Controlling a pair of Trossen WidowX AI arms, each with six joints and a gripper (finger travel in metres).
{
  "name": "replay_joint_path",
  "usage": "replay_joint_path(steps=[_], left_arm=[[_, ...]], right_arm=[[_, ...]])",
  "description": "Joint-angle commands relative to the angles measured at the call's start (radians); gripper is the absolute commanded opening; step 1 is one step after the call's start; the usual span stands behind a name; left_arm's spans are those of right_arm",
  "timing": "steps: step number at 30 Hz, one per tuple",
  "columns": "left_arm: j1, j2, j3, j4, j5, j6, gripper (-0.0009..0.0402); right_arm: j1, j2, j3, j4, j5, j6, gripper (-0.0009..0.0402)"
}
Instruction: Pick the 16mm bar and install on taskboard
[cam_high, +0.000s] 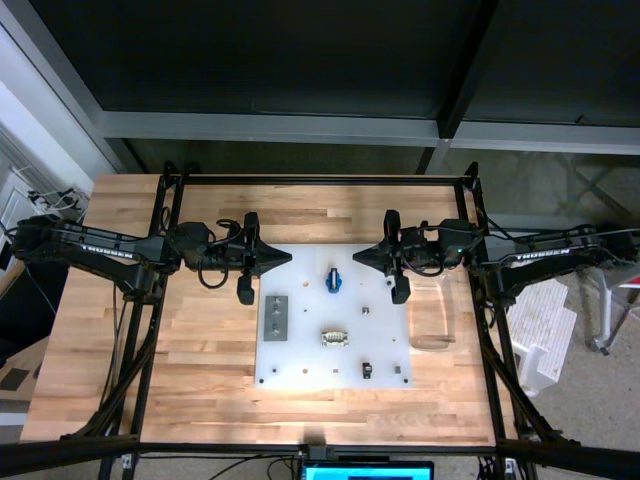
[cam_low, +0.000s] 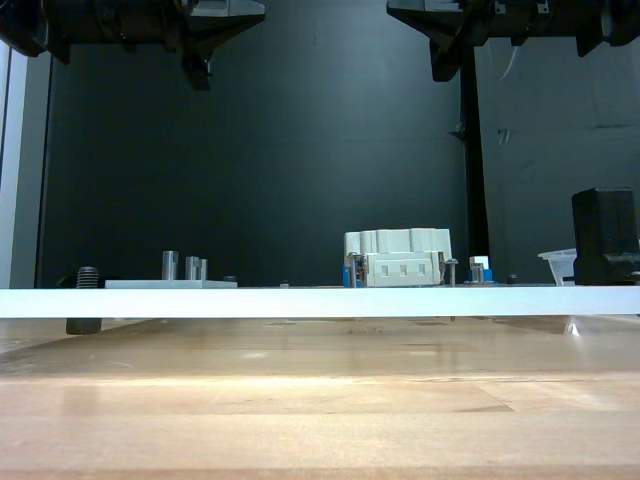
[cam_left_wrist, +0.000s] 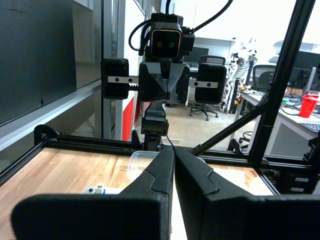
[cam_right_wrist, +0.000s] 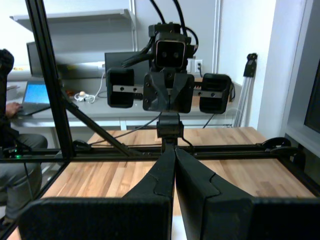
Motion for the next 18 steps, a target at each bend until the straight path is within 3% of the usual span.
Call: replay_joint_path(steps=[1,18], left_arm=[[0.0,0.0,0.0,0.0,0.0,0.0,0.0],[0.0,0.0,0.0,-0.001,0.0,0.0,0.0]], right_arm=[[0.0,0.001,-0.021,0.032,0.001,0.001,0.0],[-0.001,0.001,-0.034,0.048,0.001,-0.004,0.0]])
